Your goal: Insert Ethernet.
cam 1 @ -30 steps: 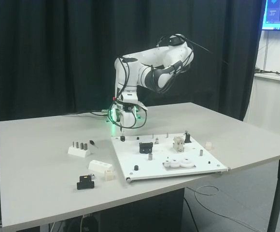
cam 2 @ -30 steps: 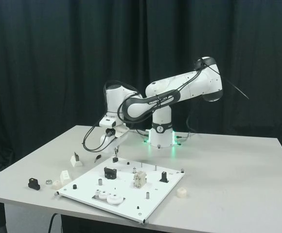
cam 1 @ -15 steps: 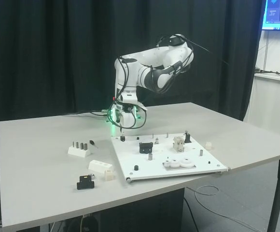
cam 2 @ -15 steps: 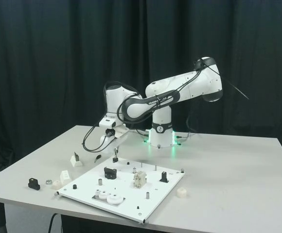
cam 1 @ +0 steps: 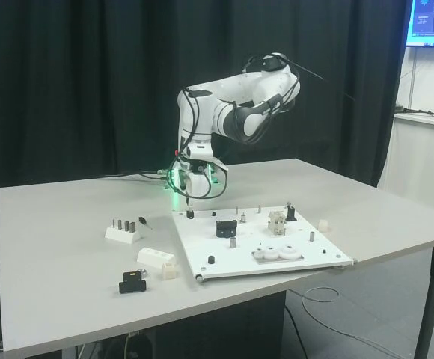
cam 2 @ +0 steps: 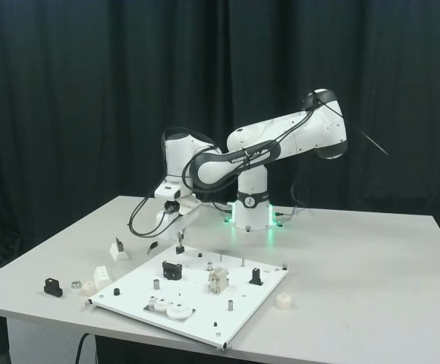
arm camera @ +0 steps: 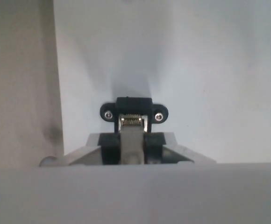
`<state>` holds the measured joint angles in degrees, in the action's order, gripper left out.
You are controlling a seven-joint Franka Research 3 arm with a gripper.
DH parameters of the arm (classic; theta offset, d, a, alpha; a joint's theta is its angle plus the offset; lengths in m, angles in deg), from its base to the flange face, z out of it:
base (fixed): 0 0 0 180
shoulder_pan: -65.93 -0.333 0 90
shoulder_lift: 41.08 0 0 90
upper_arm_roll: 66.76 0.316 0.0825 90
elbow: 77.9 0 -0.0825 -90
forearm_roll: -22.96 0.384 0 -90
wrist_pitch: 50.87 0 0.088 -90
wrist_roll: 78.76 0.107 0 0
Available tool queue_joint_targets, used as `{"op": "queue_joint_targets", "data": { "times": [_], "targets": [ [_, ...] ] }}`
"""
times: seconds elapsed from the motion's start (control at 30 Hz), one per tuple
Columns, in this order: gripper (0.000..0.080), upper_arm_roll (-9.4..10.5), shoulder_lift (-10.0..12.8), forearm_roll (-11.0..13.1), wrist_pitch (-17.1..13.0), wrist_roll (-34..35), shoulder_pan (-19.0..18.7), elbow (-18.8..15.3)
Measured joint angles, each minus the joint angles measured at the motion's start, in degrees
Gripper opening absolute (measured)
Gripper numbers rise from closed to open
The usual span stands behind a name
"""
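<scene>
In the wrist view a grey Ethernet plug (arm camera: 131, 135) sits between the black fingers (arm camera: 108, 145) of my gripper (arm camera: 131, 148), which is shut on it. The plug's contact end is at the mouth of a black socket (arm camera: 133, 106) held by two screws on the white board (arm camera: 210, 84). The room views place the gripper (cam 1: 190, 200) (cam 2: 180, 238) pointing straight down over this socket (cam 1: 190, 215) (cam 2: 180, 249), at the board's far corner nearest the arm's base. How deep the plug sits cannot be told.
The white board (cam 1: 202, 247) also carries a black block (cam 1: 225, 226), a grey connector part (cam 1: 277, 221), white gears (cam 1: 278, 253) and several posts. Loose on the table lie a white pin holder (cam 1: 122, 231), white blocks (cam 1: 157, 259) and a black bracket (cam 1: 132, 283).
</scene>
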<state>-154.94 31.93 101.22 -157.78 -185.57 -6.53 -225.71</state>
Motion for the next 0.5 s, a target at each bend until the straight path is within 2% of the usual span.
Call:
{"op": "queue_joint_targets", "data": {
  "times": [0.27,0.5],
  "targets": [
    [0.0101,0.21,0.0,0.33,-0.13,-0.42,0.16,-0.07],
    [0.0101,1.16,0.01,1.41,-0.41,-0.44,0.65,-0.11]
  ]
}}
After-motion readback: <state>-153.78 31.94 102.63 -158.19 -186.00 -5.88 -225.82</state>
